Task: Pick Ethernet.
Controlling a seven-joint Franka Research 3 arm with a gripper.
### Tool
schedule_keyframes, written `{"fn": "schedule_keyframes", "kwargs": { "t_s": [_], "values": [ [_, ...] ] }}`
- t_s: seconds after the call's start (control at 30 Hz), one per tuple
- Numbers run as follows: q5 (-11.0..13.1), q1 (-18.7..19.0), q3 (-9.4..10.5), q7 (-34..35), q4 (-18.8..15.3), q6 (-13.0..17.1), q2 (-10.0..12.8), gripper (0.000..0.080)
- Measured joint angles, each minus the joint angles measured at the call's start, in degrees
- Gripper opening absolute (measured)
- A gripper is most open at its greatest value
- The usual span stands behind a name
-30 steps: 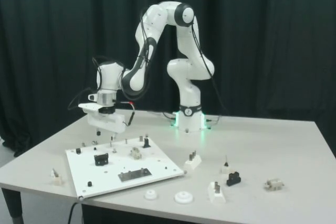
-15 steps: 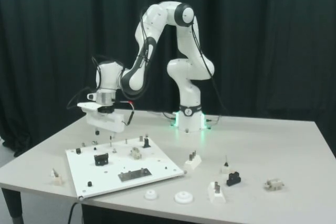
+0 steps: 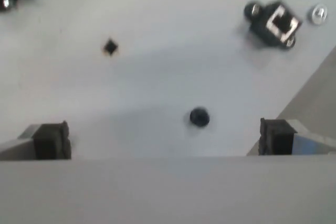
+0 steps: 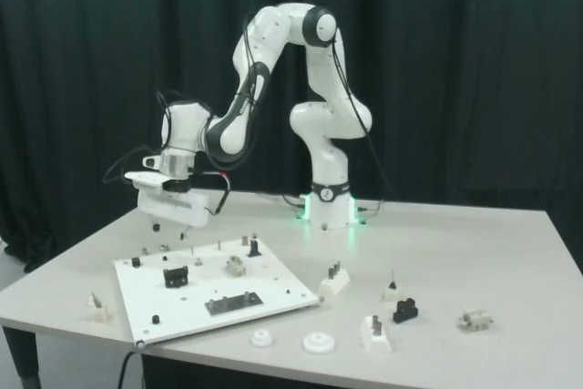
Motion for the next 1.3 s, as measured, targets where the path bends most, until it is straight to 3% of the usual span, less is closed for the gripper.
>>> {"fn": "schedule_keyframes", "kwargs": {
  "t_s": [0.33,0.93,1.3],
  "values": [
    [0.0,0.0,1.35,0.0,5.2,0.7,3.4,0.08],
    [0.4,0.0,2.92,0.0,16.3,0.6,12.2,0.08],
    [6.2,0.0,3.34,1.0,22.3,-0.1,15.9,0.08]
  ]
}}
